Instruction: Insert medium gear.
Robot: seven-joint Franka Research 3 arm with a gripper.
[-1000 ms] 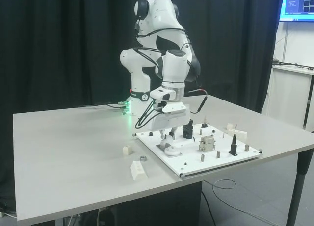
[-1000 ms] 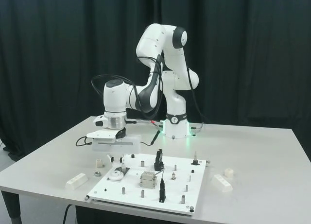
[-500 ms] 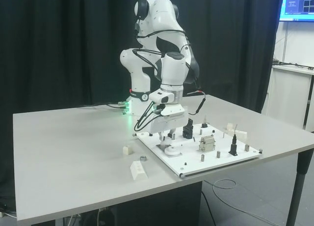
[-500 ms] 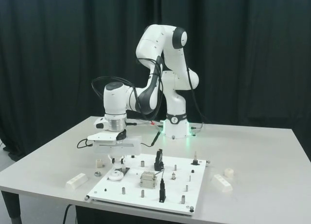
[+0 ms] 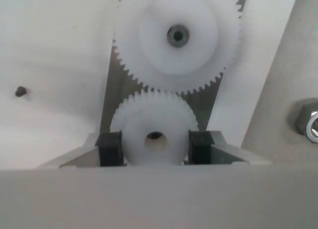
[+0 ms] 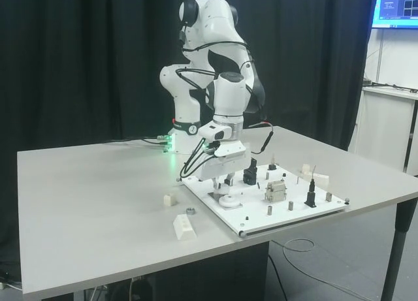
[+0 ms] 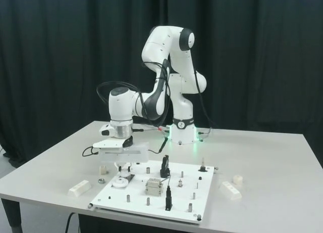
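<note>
gripper (image 5: 155,148): we see its 2 black fingertips (image 5: 109,148) pinched on the medium gear, 1 on each side, in the lower middle of the wrist frame.
medium gear (image 5: 154,128): white, toothed, with a bore in its middle; it sits between the pads and its teeth touch those of the large gear.
large gear (image 5: 177,38): white, at the top middle of the wrist frame, with a grey pin showing in its hub; in the first room view we see it as a white disc (image 6: 229,200) under the gripper, left of centre on the board.
board (image 6: 281,209): white plate lying flat on the grey table (image 6: 91,190), right of centre in the first room view, carrying small pegs and black fittings.
arm (image 7: 166,86): white, folded forward and down over the near left part of the board in the second room view.
nut (image 5: 308,123): grey hex nut on the table at the right edge of the wrist frame, off the board.
white blocks (image 6: 184,226): we count 2 on the table left of the board in the first room view, the smaller (image 6: 170,199) further back.
</note>
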